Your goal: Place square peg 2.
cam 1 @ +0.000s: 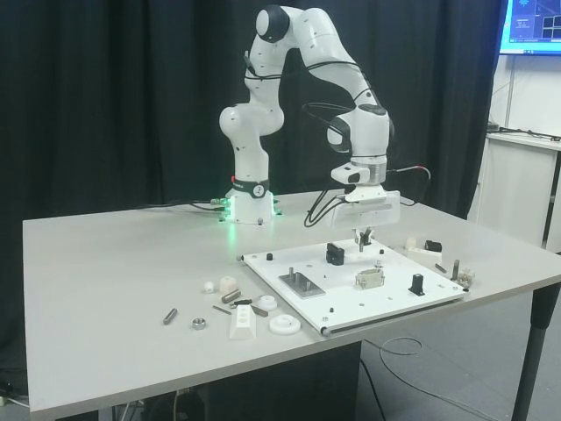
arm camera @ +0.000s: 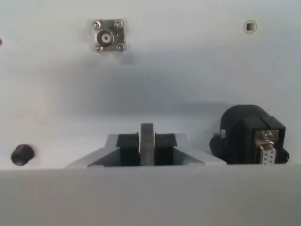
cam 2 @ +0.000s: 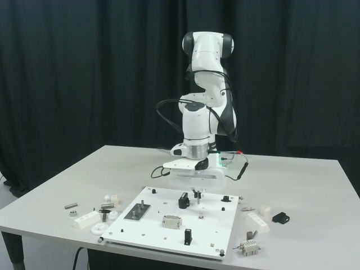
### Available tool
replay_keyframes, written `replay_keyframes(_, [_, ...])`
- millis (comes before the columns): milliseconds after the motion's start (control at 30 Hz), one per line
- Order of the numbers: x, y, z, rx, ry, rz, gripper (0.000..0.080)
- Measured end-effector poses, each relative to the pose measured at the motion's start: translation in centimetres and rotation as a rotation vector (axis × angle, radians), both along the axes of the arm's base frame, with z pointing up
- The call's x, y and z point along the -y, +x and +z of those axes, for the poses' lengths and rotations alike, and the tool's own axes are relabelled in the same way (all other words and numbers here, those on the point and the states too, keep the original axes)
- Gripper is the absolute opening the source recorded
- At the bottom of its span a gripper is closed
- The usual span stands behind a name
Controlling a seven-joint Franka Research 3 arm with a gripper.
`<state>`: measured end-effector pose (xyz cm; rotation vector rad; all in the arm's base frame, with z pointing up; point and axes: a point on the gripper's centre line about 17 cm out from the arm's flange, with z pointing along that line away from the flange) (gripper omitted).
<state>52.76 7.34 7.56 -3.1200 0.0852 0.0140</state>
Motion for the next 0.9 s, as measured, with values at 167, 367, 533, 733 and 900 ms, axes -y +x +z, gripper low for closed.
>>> replay_keyframes(167, [0.5,0.2,0.1,0.004,-0.012,0.010,0.0067])
replay_keyframes(367, [2.2,0.7,0.5,0.009,-0.038,0.015,0.0067])
replay_keyframes(533, [4.8,1.0,1.2,0.004,-0.072,0.020,0.0067])
replay_keyframes(733, [8.6,1.4,2.5,-0.004,-0.108,0.025,0.0067])
replay_keyframes(900, [11.7,1.6,3.8,-0.010,-0.122,0.031,0.0067])
